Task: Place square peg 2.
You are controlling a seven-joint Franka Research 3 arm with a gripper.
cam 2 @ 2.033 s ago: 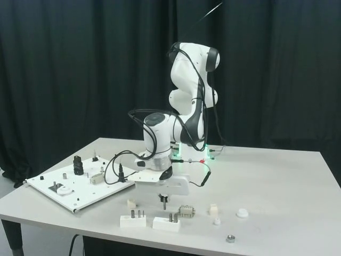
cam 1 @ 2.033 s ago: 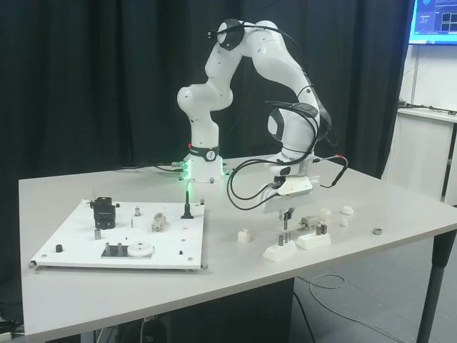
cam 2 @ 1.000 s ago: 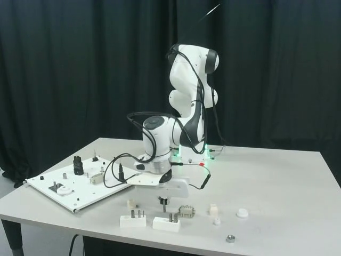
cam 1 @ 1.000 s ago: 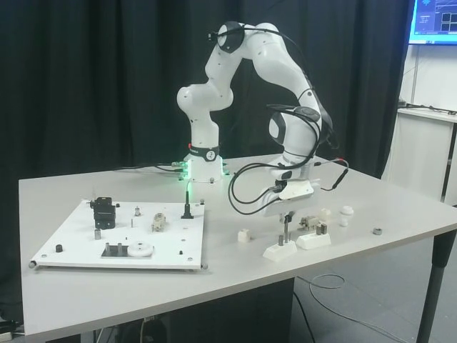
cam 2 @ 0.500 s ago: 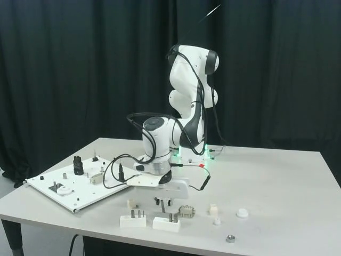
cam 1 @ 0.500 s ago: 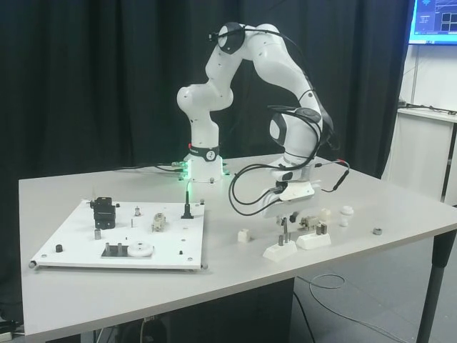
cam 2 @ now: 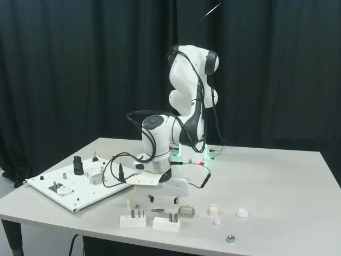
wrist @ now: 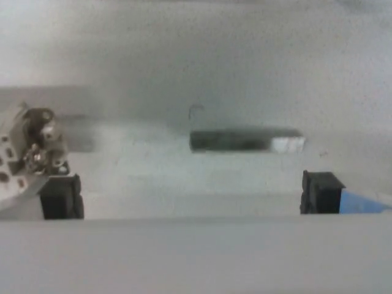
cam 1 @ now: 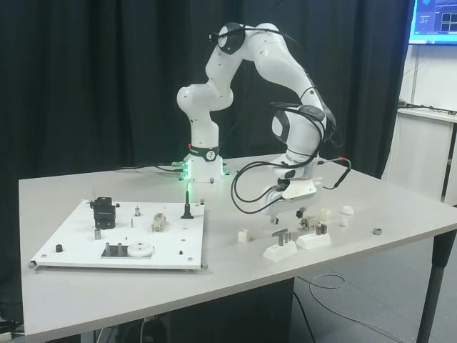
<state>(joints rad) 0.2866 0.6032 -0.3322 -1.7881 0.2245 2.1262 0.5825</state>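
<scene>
While tool [wrist: 190, 196] wide apart, peg [wrist: 246, 140] flat, long axis crosswise btwn fingers [wrist: 318, 192].

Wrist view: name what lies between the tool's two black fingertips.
The wrist view shows only the grey square peg, lying on its side beneath the open tool and touching neither black fingertip.

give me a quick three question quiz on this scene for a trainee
1. True or false: the jaws are shut on the square peg.
2. Pick one. The square peg is: A) standing upright on the white board, B) lying on its side, C) held in the air.
3. Fill in: the lights at the arm's base glow ___.
Key: 1 false, the jaws stand wide apart; 2 B; 3 green.
</scene>
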